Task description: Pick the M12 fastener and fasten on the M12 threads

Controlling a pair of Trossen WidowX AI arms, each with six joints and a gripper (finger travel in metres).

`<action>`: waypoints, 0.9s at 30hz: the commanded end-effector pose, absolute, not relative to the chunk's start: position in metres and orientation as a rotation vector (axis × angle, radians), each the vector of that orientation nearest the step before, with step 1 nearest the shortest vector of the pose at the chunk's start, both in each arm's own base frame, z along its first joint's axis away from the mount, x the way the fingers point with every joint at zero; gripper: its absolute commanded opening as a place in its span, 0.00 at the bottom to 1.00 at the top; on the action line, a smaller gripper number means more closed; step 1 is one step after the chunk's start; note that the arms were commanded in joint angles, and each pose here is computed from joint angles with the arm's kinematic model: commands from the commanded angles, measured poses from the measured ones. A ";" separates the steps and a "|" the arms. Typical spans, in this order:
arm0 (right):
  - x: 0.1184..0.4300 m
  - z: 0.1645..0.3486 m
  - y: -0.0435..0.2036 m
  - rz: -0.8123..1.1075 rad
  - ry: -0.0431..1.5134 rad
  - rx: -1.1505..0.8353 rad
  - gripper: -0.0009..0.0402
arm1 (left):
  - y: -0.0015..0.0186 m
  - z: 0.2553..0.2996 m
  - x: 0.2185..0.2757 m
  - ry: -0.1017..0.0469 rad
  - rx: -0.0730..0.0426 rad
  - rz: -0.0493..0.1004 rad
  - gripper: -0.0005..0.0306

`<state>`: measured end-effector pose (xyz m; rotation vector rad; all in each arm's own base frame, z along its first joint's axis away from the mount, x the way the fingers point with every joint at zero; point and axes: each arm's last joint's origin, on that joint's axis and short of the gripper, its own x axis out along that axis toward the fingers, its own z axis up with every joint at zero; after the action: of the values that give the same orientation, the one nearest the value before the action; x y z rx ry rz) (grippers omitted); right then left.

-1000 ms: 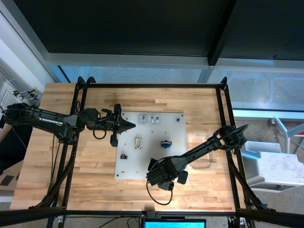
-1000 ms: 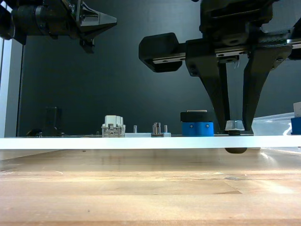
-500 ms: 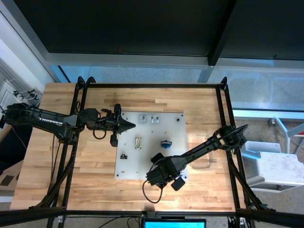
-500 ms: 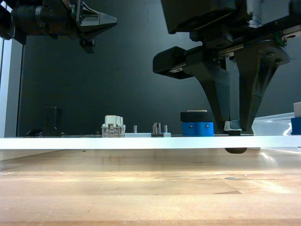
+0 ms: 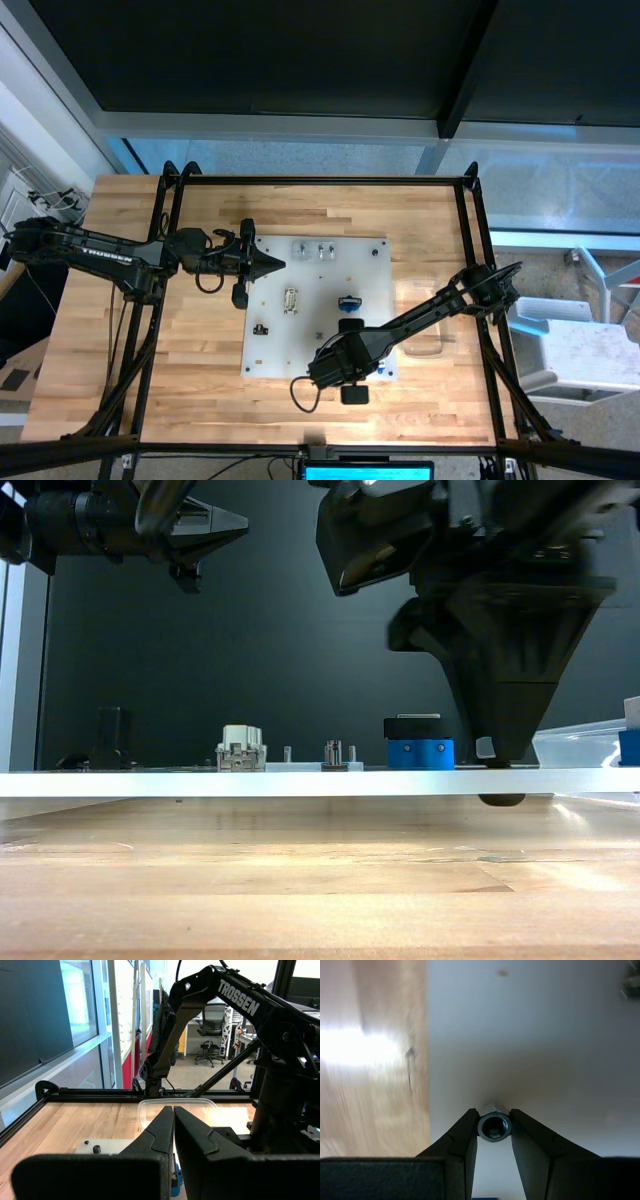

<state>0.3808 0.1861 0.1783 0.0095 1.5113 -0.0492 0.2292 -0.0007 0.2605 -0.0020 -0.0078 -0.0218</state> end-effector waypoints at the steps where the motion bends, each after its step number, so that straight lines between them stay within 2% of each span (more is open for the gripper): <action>1: 0.381 0.178 0.186 -0.195 1.503 0.159 0.11 | -0.0007 0.2605 0.2292 -0.008 -0.002 -0.022 0.02; 14: 0.381 0.178 0.185 -0.681 1.393 0.679 0.11 | -0.0006 0.2605 0.2292 -0.008 -0.002 -0.022 0.02; 27: 0.382 0.178 0.185 -1.147 1.161 1.188 0.11 | -0.0007 0.2605 0.2292 -0.008 -0.002 -0.022 0.02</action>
<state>0.3812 0.1850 0.1781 1.1445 1.1877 -1.1128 0.2292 -0.0007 0.2604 -0.0016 -0.0074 -0.0221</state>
